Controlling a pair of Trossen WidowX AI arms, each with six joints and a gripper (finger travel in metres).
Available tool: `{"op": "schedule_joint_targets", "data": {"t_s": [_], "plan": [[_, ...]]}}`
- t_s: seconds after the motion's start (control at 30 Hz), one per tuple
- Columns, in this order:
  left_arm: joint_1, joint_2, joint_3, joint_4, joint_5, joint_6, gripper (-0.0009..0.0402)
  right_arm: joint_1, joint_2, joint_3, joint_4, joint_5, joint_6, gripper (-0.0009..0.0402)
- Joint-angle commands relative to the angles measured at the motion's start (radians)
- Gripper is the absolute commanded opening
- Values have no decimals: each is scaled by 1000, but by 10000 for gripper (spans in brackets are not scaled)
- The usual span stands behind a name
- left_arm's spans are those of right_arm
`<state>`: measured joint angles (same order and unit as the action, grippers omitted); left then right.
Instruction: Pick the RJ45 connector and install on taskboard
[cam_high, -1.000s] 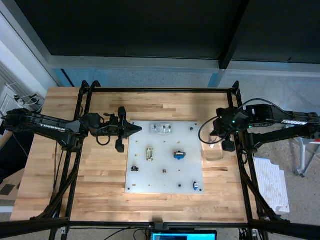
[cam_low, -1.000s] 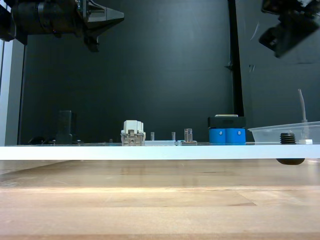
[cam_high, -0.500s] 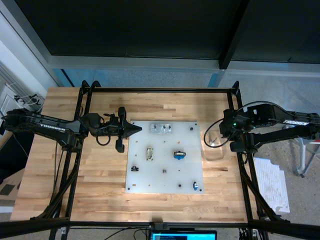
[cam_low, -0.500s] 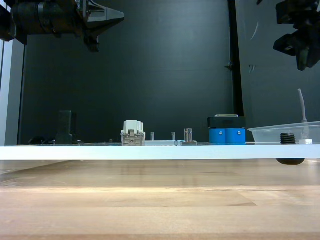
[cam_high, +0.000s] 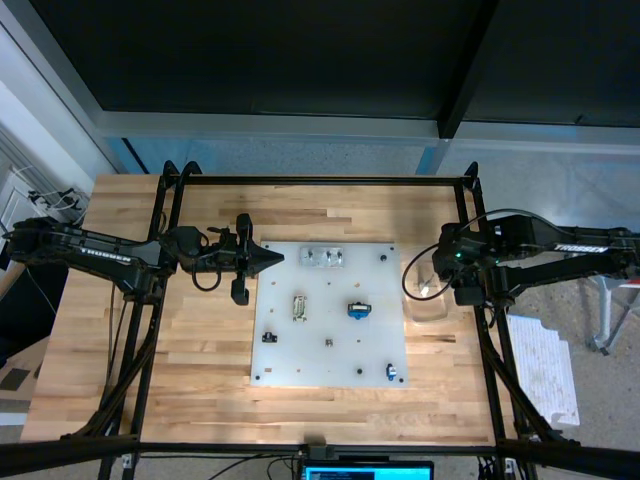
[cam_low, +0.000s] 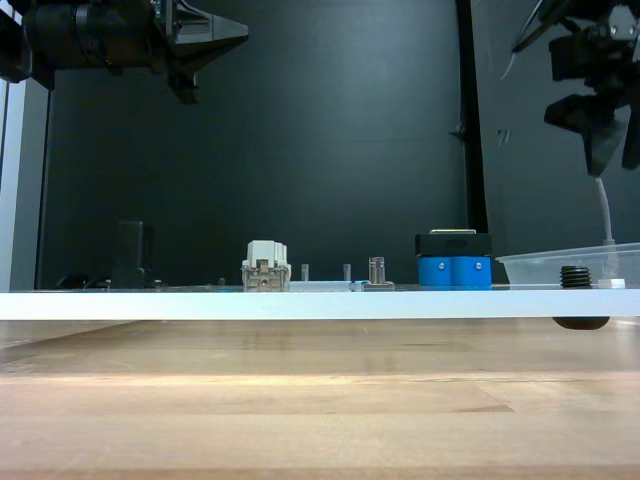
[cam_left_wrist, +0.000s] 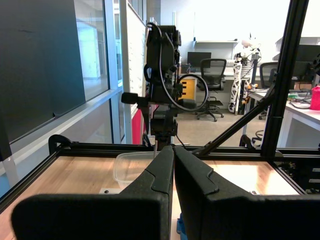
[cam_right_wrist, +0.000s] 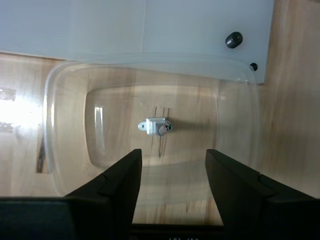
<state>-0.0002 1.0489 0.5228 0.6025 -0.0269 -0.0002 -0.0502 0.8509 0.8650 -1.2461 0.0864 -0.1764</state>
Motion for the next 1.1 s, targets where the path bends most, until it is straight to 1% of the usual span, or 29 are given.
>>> {"op": "schedule_joint_targets", "data": {"t_s": [0.03,0.1,0.23,0.3,0.37,0.43,0.5,0.63,0.73,0.9,1.1], "plan": [[0,0,0,0,0,0,0,-11,1,-43,32,-1,-31,201],[0,0,0,0,0,0,0,-24,3,-64,50,-1,-50,205],[0,0,0,0,0,0,0,-42,8,-98,75,-15,-68,205],[0,0,0,0,0,0,0,-50,11,-112,83,-39,-71,206],[0,0,0,0,0,0,0,-65,23,-122,92,-39,-84,206],[0,0,0,0,0,0,0,-81,37,-124,96,-41,-99,206],[0,0,0,0,0,0,0,-94,57,-124,101,-62,-111,206],[0,0,0,0,0,0,0,-118,103,-124,124,-65,-139,206],[0,0,0,0,0,0,0,-127,127,-130,150,-83,-155,206],[0,0,0,0,0,0,0,-127,159,-151,178,-81,-181,206],[0,0,0,0,0,0,0,-127,173,-190,231,-81,-211,199]]}}
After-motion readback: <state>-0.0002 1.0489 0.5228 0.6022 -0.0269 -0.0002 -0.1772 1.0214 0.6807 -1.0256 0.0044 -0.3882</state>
